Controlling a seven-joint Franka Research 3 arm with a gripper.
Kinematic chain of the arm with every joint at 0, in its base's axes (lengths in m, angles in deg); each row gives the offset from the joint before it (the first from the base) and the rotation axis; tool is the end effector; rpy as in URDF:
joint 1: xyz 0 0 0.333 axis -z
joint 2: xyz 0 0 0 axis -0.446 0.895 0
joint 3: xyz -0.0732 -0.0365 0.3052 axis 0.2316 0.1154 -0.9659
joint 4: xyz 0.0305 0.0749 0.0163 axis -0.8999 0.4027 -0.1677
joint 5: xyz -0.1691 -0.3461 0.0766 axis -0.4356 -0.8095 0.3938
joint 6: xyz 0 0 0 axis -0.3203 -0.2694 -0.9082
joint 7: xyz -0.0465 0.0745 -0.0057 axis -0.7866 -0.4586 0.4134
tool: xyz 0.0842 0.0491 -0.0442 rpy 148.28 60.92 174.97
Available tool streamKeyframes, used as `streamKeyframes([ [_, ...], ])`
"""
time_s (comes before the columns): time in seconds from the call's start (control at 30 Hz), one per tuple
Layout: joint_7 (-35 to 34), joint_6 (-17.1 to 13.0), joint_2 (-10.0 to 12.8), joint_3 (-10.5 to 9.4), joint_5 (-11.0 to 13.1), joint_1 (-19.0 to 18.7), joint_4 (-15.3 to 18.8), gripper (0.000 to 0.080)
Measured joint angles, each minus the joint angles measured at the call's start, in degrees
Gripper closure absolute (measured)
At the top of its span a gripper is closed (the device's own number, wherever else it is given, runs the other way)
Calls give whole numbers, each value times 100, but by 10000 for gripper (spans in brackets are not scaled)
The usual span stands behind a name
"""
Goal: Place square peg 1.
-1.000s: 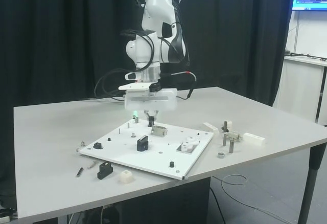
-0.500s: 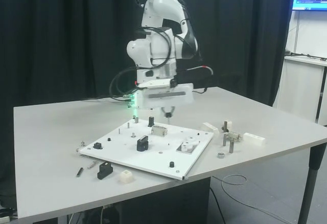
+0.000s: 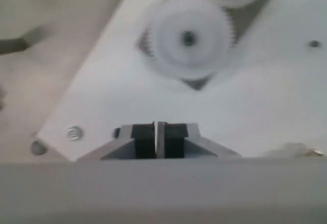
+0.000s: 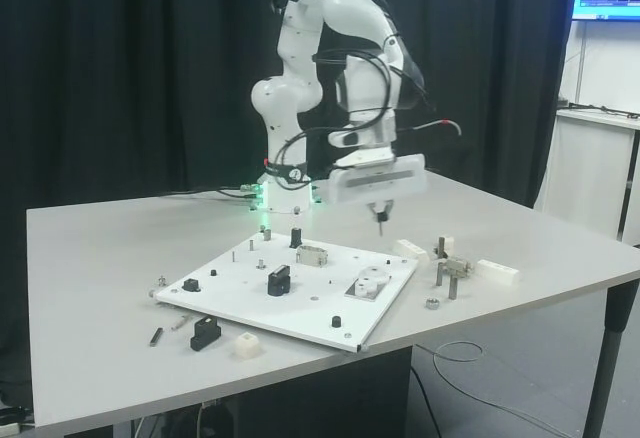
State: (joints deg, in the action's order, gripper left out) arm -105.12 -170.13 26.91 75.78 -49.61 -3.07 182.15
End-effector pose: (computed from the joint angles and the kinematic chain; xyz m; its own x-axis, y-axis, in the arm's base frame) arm 0.5502 -0.0546 0.3063 0.5547 -0.8319 -0.0156 -0.8239 -0.5465 -0.1498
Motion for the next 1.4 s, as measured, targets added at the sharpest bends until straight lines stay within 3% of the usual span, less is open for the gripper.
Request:
streamKeyframes([
  [0.4, -4, -26, 155, -40, 0, -671, 2, 767],
  [0.77, -158, -411, 493, -174, 0, -1105, -2, 767],
  [1.07, -306, -687, 698, -224, 0, -1301, -9, 767],
  [1.4, -417, -778, 763, -344, 0, -1311, -19, 767],
])
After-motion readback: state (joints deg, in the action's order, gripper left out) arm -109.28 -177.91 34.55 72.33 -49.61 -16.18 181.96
